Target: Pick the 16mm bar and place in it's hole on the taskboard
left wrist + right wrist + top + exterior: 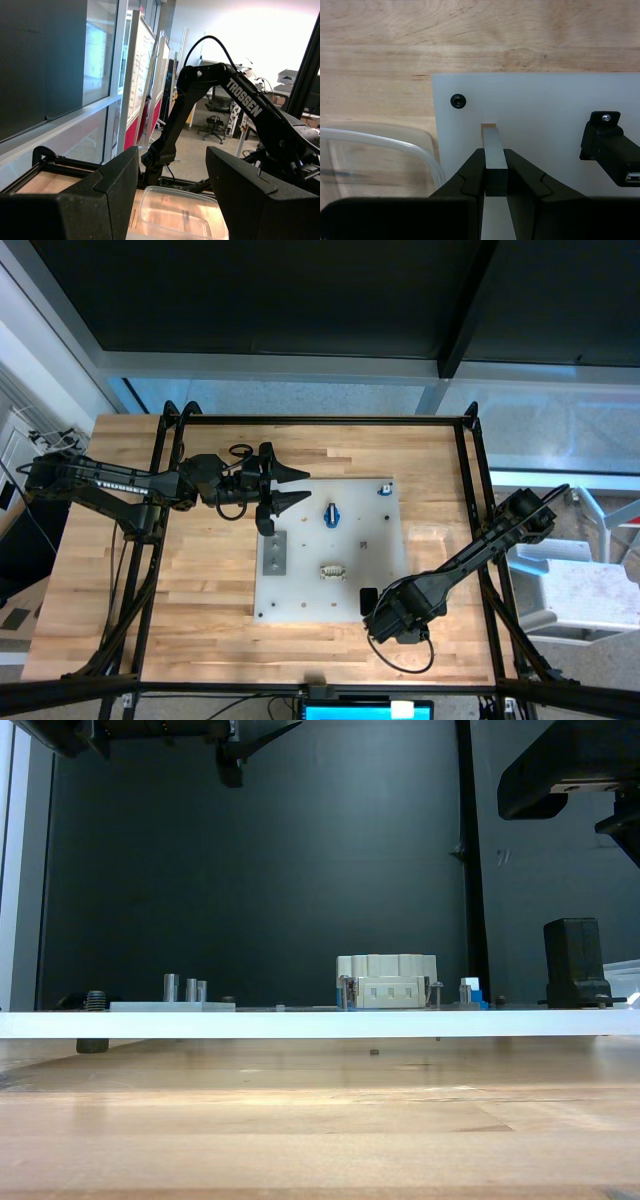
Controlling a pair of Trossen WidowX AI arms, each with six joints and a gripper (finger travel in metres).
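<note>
My right gripper is shut on the 16mm bar, a grey square-section bar. The bar's far end sits at a square hole near a corner of the white taskboard, beside a black screw. Whether the bar has entered the hole I cannot tell. In the high view the right gripper is over the near right corner of the taskboard. My left gripper hangs open and holds nothing above the board's far left edge. Its fingers frame the right arm across the table.
A grey plate with short metal pegs, a white connector and a blue part stand on the board. A black block sits near the hole. A clear plastic tray lies right of the board.
</note>
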